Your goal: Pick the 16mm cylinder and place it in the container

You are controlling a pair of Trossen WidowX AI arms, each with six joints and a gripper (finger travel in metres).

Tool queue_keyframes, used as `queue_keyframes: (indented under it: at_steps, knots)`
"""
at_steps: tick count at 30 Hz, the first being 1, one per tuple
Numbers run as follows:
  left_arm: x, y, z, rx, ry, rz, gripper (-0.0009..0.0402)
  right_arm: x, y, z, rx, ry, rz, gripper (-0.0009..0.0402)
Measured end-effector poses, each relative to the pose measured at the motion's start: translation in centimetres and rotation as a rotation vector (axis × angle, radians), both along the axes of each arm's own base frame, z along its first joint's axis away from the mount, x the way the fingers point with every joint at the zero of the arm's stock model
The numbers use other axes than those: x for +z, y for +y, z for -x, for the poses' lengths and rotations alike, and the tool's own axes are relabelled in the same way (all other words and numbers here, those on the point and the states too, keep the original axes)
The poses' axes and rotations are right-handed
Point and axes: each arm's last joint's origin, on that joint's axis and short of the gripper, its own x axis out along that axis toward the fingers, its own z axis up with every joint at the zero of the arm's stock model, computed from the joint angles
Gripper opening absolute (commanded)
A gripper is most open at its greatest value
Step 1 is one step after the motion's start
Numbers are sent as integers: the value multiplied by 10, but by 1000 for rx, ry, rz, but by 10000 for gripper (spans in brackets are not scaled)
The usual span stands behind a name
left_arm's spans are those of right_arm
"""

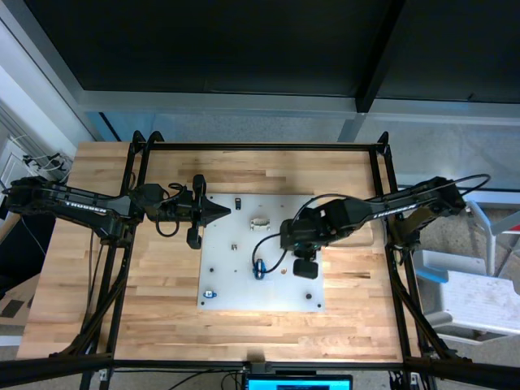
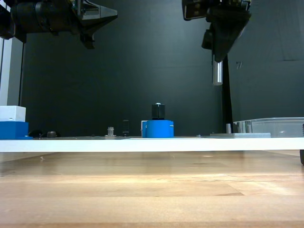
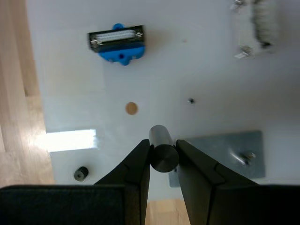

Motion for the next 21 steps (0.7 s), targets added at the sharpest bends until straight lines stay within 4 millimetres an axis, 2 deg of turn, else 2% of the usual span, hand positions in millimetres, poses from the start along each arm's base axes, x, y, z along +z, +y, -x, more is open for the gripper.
queue_keyframes:
  at_steps: [8, 21]
  knots:
    - [0, 0, 0, 0, 0, 0, 0, -5, -22, 27, -159, -8, 41, 4]
    - [0, 0, 0, 0, 0, 0, 0, -22, -44, 78, -291, -19, 9, 4]
